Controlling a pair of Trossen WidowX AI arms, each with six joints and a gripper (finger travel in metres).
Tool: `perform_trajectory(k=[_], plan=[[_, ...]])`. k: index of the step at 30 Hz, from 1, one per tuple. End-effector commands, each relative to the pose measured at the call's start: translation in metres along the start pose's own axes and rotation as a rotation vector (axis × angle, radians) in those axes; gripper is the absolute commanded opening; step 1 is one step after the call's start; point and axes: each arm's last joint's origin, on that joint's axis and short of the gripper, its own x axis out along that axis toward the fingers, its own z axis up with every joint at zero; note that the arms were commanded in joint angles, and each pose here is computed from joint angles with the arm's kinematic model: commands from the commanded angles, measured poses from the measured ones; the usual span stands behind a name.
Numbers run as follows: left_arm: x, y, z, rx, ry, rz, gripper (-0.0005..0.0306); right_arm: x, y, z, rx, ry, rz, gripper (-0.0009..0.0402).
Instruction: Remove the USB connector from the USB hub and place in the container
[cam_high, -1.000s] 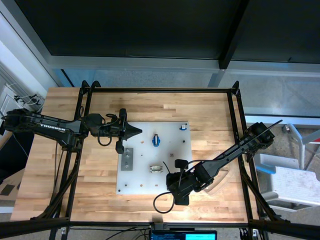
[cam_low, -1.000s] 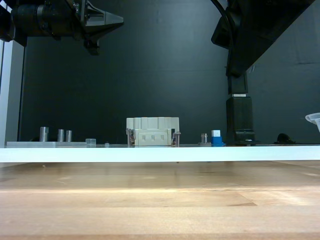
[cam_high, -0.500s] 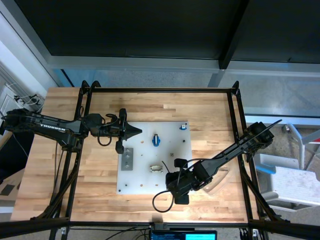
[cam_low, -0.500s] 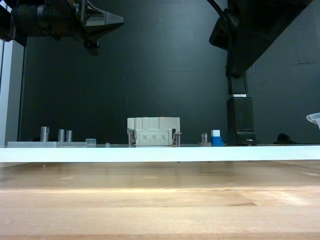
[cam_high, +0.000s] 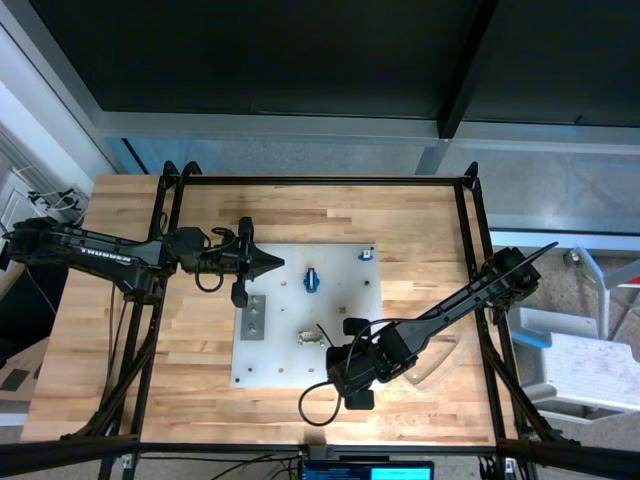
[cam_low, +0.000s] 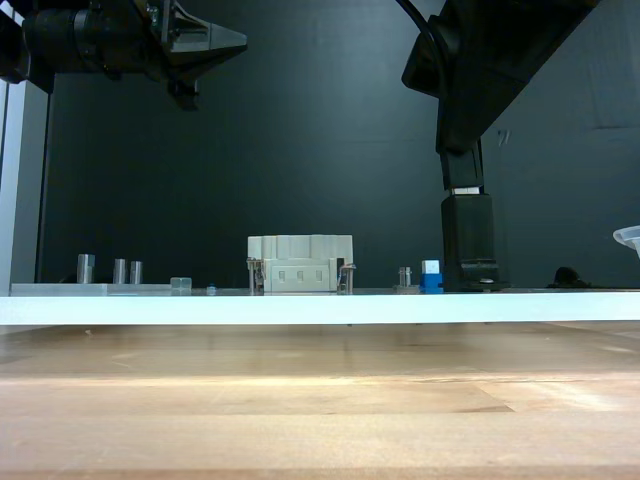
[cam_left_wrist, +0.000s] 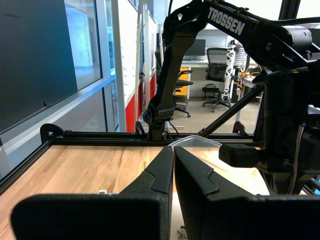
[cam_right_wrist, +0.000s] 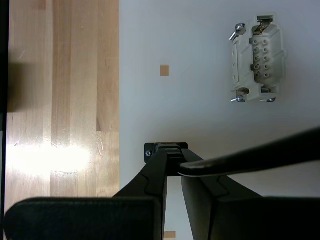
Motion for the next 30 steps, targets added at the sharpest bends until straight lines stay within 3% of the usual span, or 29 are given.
perform_trajectory(k=[1, 5, 9, 15, 25, 30], plan=[[0.000, 0.000, 0.000, 0.000, 0.000, 0.000, 0.0001, 0.000, 0.002, -0.001, -0.003, -0.004, -0.003, 0.0000], [0.000, 0.000, 0.000, 0.000, 0.000, 0.000, 0.0001, -0.004, 0.005, -0.003, -0.011, -0.024, -0.015, 0.0000], [0.000, 0.000, 0.000, 0.000, 0.000, 0.000, 0.0001, -0.008, 0.007, -0.008, -0.001, -0.050, -0.001, 0.0000], [0.000, 0.000, 0.000, 0.000, 0.000, 0.000, 0.0001, -0.017, 0.009, -0.018, 0.009, -0.089, -0.019, 0.0000], [0.000, 0.000, 0.000, 0.000, 0.000, 0.000, 0.0001, -0.024, 0.008, -0.034, 0.039, -0.160, 0.019, 0.0000], [0.000, 0.000, 0.000, 0.000, 0.000, 0.000, 0.0001, -0.027, 0.007, -0.035, 0.029, -0.173, 0.016, 0.0000]])
